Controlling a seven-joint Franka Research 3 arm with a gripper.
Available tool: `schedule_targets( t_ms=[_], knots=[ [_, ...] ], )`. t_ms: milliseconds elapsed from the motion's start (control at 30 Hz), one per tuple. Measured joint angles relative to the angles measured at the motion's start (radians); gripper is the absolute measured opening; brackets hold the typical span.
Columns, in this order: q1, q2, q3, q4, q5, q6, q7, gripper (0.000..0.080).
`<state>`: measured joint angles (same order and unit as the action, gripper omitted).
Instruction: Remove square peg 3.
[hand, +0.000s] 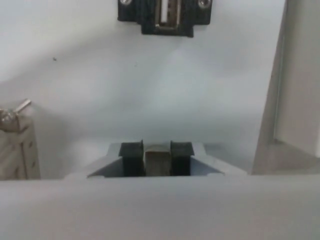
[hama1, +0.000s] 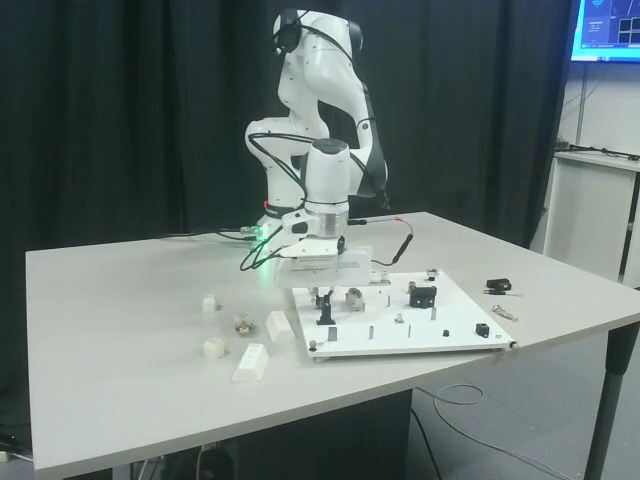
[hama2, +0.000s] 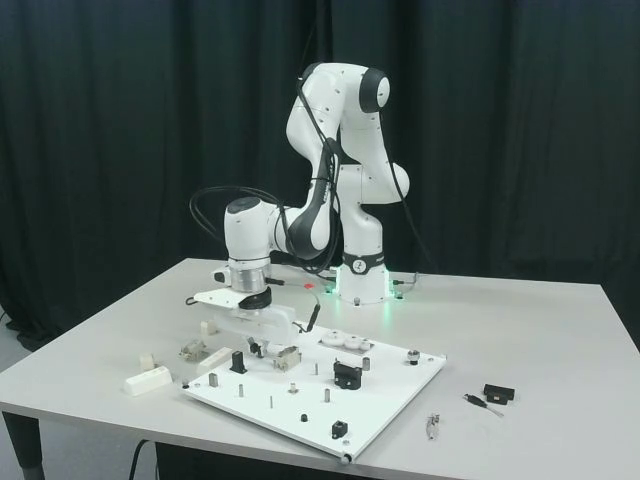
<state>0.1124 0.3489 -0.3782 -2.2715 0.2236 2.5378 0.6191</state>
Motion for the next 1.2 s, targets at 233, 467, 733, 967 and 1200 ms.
schedule_targets(
  t_ms=[233,467,733,967,1200],
  knots=[
    [-0.001,0.0,0.0,0.0,0.005,0.0,-0.022,0.0111],
    [-0.001,0.0,0.0,0.0,0.005,0.0,-0.023,0.0111],
    [-0.001,-0.001,-0.001,0.0,0.005,-0.001,-0.023,0.0111],
    [-0.001,-0.006,-0.002,0.0,0.005,-0.008,-0.023,0.011],
    [-0.001,-0.017,-0.005,0.0,0.005,-0.02,-0.022,0.011]
  ],
)
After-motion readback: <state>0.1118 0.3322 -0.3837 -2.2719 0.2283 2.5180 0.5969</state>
